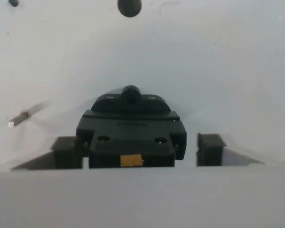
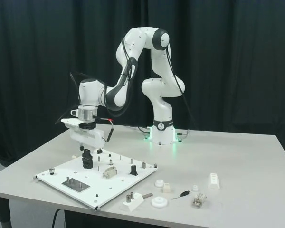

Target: Remove D-SUB.

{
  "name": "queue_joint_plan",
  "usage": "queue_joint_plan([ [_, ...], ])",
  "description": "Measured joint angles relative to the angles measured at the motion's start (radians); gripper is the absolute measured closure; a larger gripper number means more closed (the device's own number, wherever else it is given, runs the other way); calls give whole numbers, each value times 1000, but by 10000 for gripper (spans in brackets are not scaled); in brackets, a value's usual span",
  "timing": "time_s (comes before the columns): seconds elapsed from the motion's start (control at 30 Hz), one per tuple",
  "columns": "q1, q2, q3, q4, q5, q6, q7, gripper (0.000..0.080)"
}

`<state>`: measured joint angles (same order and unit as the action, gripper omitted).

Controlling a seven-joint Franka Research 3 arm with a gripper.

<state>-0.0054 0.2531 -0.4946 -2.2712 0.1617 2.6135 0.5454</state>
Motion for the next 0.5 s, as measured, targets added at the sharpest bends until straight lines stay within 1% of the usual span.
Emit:
queue_joint_plan([
  [0.17,0,0,0,11,3,-19,0,84],
  [0.2,0,0,0,12,4,-21,0,427],
  [0.5,0,3,-1,22,12,-30,1,422],
])
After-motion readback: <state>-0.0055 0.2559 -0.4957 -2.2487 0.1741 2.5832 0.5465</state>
